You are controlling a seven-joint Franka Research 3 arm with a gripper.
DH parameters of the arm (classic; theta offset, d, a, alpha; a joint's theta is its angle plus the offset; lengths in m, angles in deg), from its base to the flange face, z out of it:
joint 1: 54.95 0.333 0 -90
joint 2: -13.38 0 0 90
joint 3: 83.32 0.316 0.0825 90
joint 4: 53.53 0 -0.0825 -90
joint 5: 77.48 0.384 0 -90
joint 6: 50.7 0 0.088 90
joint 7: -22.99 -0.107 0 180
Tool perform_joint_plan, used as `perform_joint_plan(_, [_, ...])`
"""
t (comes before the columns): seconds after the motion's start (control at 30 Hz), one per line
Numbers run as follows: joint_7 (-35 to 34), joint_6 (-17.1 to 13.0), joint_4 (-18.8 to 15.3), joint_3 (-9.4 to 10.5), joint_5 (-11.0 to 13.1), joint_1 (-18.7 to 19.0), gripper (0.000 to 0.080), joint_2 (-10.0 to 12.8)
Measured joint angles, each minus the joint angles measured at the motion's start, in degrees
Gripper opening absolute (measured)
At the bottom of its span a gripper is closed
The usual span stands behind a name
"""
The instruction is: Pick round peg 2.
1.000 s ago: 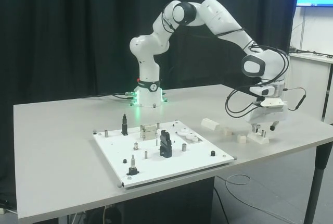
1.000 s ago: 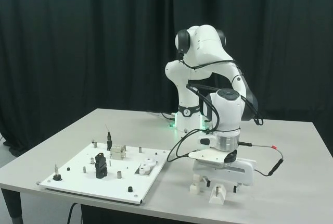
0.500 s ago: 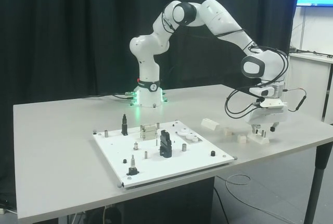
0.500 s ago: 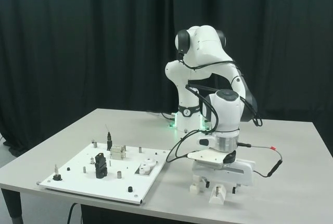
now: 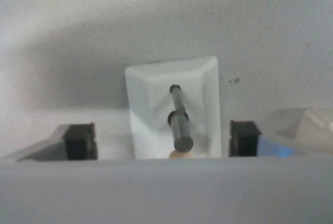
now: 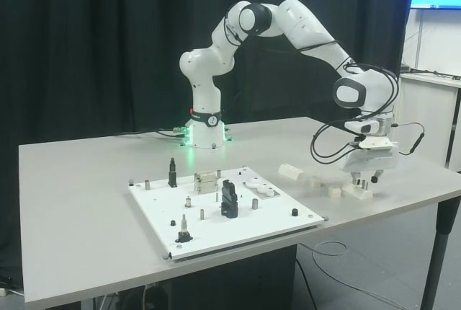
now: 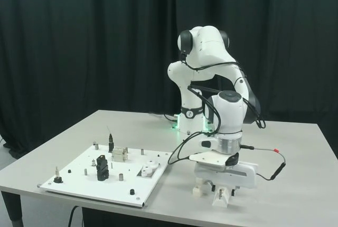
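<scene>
Round peg 2 (image 5: 178, 117): a thin grey metal rod, smooth, with a darker collar partway along its length and a flat round end face toward the wrist camera. It stands upright in a white holder block (image 5: 171, 104) with bevelled edges, which rests on the grey table (image 6: 86, 180).

Gripper (image 5: 162, 141): spread wide, grasping nothing. Its two black fingertips (image 5: 79, 140) sit either side of the block, well clear of the peg, which rises between them without touching either pad.

In the first room view the gripper (image 6: 366, 178) hangs low over the white holder block (image 6: 358, 191), at about 3 o'clock from the white assembly board (image 6: 223, 213), near the table's edge. A second white block (image 6: 291, 172) lies between board and holder, and a small white piece (image 6: 333, 191) sits just beside the holder.

In the second room view the gripper (image 7: 224, 188) sits directly above the holder block (image 7: 221, 199); the peg itself is too thin to pick out there. White arm (image 7: 208, 53) folds down over it.
</scene>
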Motion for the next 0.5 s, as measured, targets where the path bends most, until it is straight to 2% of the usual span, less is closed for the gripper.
perform_joint_plan(0.1, [-0.06,-0.09,0.0,-0.11,0.0,0.0,0.0682,0.0])
perform_joint_plan(0.13, [-0.06,-0.14,0.0,-0.14,0.0,0.0,0.052,0.0])
perform_joint_plan(0.33, [-0.06,-0.37,0.0,-0.32,0.0,0.0,0.052,0.0])
perform_joint_plan(0.37, [-0.06,-0.4,0.0,-0.34,0.0,0.0,0.0338,0.0])
perform_joint_plan(0.4, [-0.07,-0.43,0.0,-0.36,0.0,0.0,0.0338,0.0])
perform_joint_plan(0.43, [-0.08,-0.46,0.0,-0.38,0.0,0.0,0.0148,0.01])
perform_joint_plan(0.5, [-0.15,-0.5,0.0,-0.42,0.0,0.0,0.0148,0.01])
